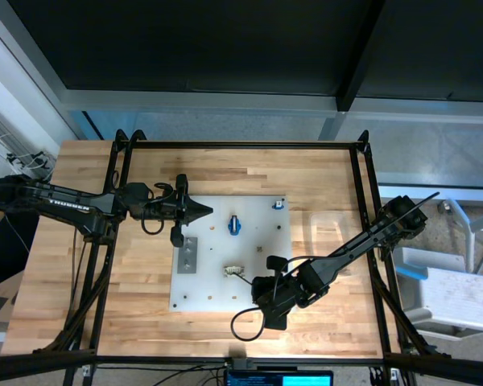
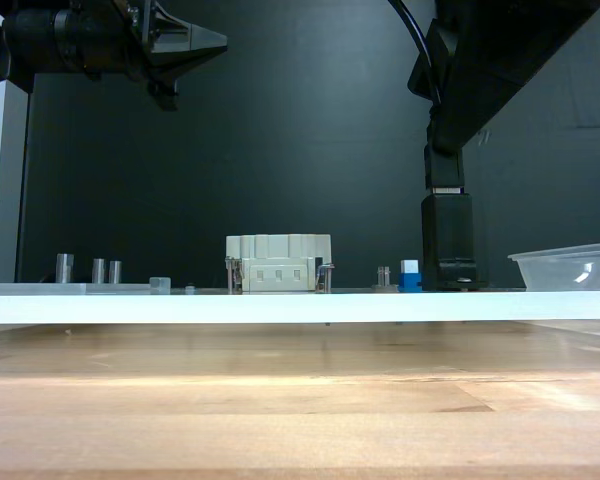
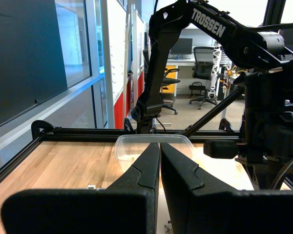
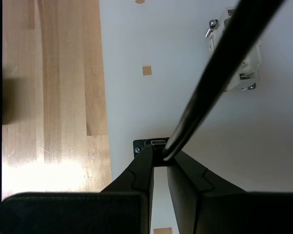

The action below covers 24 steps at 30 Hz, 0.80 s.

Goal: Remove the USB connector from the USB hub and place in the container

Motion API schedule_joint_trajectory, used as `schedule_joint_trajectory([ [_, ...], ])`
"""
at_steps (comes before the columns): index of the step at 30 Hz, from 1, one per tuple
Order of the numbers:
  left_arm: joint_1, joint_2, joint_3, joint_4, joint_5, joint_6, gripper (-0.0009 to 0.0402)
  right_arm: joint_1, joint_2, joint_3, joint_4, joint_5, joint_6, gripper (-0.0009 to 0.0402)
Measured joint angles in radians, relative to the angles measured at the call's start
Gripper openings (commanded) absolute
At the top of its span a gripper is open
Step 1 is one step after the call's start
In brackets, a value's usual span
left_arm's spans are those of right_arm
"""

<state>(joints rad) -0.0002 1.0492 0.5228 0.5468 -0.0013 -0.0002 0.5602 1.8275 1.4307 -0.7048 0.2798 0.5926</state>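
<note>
Pale wooden bench point(image 1: 88, 273), white board point(image 1: 225, 293), dark wall point(image 2: 310, 120): right gripper point(image 4: 158, 156) clamps its fingers on the thin black USB connector point(image 4: 185, 122) in the tiny black USB hub point(image 4: 142, 144); left gripper point(image 3: 159, 151) hovers, fingers together.

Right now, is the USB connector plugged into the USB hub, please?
Plugged in: right pincer grips the USB connector where it enters the USB hub on the board; left pincer hangs shut, high.

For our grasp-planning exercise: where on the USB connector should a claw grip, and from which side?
Grip the USB connector at its base, above the USB hub, coming straight down: its cable rises from the hub's top, so a vertical pull should free it. The right claw is there, shut on it; the left claw hangs shut, high above the white board's left side.
</note>
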Motion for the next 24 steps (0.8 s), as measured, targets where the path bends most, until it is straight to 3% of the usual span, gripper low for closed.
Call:
schedule_joint_trajectory([
  [9,0.0,0.0,0.0,0.0,0.0,0.0,0.0001,-0.005,0.006,0.016,-0.014,-0.013,-0.021,0.0],
  [19,0.0,0.0,0.0,0.0,0.0,0.0,0.0001,-0.031,0.072,0.137,-0.121,-0.036,-0.084,0.0],
  [24,0.0,0.0,0.0,0.001,0.0,0.0,0.0001,-0.035,0.079,0.146,-0.127,-0.048,-0.086,0.0],
])
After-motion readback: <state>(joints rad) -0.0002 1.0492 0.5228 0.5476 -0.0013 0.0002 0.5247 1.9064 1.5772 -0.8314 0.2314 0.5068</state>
